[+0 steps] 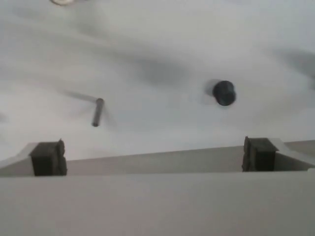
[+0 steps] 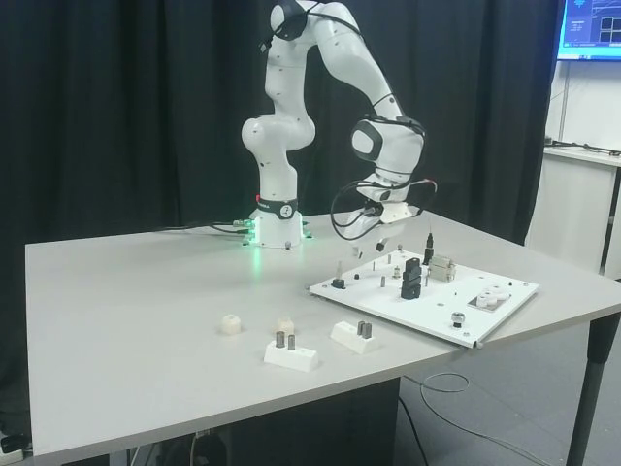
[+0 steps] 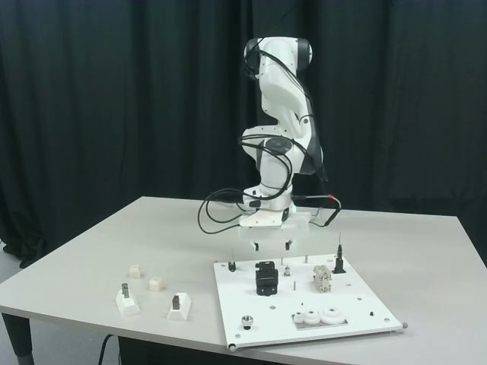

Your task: Pick round peg 3.

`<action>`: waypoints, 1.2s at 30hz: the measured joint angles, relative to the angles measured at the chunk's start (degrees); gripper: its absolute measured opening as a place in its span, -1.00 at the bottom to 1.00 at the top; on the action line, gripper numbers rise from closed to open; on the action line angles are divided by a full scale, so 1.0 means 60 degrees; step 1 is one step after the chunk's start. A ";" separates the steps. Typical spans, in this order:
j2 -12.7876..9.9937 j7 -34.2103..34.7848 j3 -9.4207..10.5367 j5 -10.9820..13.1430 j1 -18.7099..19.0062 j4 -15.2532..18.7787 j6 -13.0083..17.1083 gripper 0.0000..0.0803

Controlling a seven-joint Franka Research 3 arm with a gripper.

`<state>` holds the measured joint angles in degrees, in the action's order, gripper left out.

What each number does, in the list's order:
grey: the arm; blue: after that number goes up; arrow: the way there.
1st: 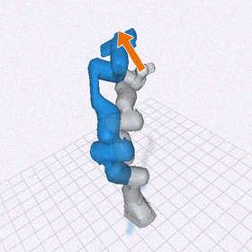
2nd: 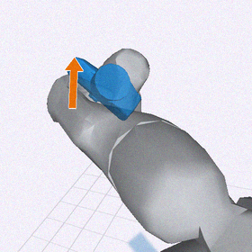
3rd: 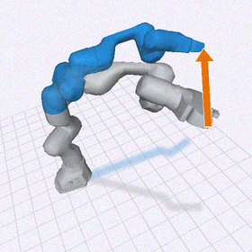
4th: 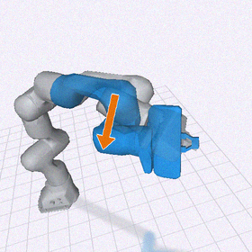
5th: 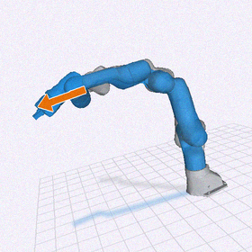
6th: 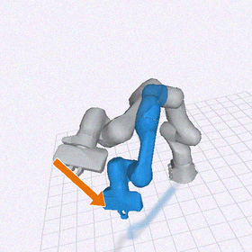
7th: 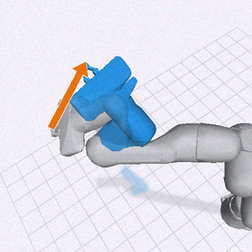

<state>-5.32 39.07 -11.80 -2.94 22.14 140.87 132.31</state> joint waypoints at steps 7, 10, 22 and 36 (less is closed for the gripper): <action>0.0164 -0.0001 0.0125 0.0210 0.0020 -0.0046 -0.0063 0.99; 0.0261 -0.0001 0.0165 0.0211 0.0020 -0.0078 -0.0189 0.99; 0.0505 -0.0119 0.0180 0.0179 0.0019 -0.0269 -0.0592 0.99; 0.0546 -0.0185 0.0157 -0.0017 0.0012 -0.0533 -0.0768 0.99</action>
<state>-2.04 37.96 -10.85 -3.04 22.21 137.67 127.70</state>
